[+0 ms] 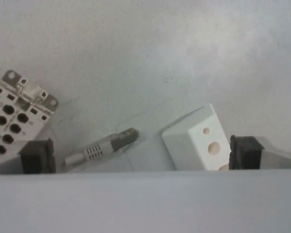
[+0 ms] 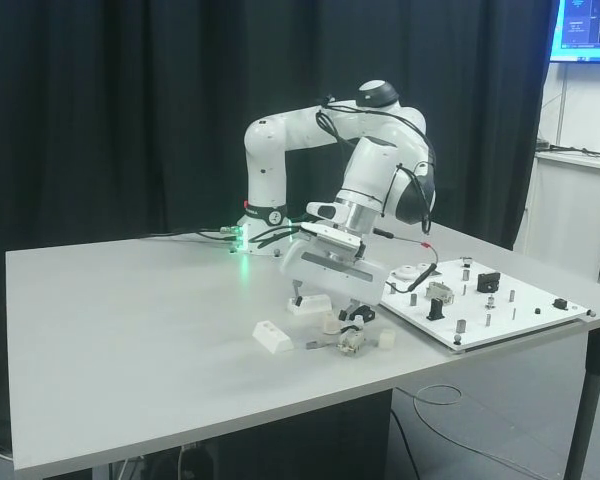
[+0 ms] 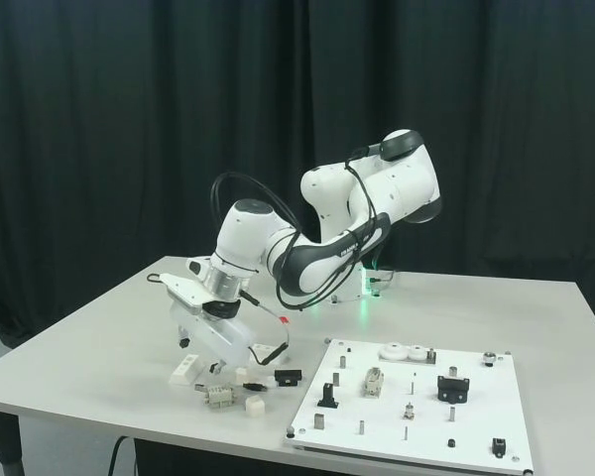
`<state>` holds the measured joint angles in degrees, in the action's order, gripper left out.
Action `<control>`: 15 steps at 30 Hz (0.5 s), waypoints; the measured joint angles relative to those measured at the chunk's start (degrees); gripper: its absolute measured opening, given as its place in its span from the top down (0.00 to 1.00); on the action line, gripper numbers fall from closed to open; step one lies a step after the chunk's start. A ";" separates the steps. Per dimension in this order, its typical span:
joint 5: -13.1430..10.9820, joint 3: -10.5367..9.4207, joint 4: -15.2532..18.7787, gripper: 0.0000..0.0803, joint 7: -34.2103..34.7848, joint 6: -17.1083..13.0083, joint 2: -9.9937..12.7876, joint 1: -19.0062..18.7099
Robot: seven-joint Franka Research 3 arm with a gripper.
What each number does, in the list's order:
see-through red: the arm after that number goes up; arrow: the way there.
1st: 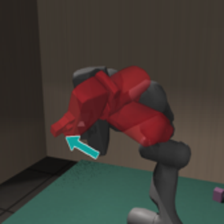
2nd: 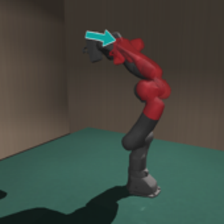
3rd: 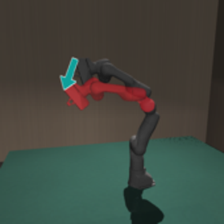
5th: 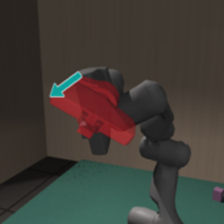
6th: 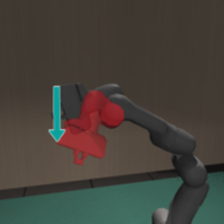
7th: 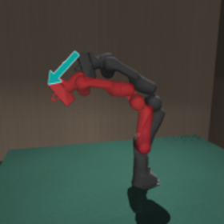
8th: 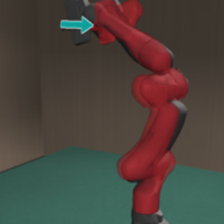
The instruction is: Remove round peg 1.
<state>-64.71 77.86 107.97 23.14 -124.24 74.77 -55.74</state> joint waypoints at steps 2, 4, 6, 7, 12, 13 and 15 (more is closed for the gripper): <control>-0.09 0.00 0.00 0.00 -0.21 0.00 -0.01 0.00; -0.16 0.00 0.00 0.00 -0.37 0.00 -0.03 0.00; -0.22 0.00 -0.01 0.00 -0.60 0.00 -0.06 0.00; -0.26 0.00 -0.02 0.00 -0.69 0.00 -0.08 -0.01; -0.57 0.08 -0.11 0.00 -1.01 0.00 -0.21 -0.15; -0.65 0.12 -0.14 0.00 -1.10 0.00 -0.22 -0.21; -0.87 0.23 -0.19 0.00 -1.31 0.02 -0.24 -0.34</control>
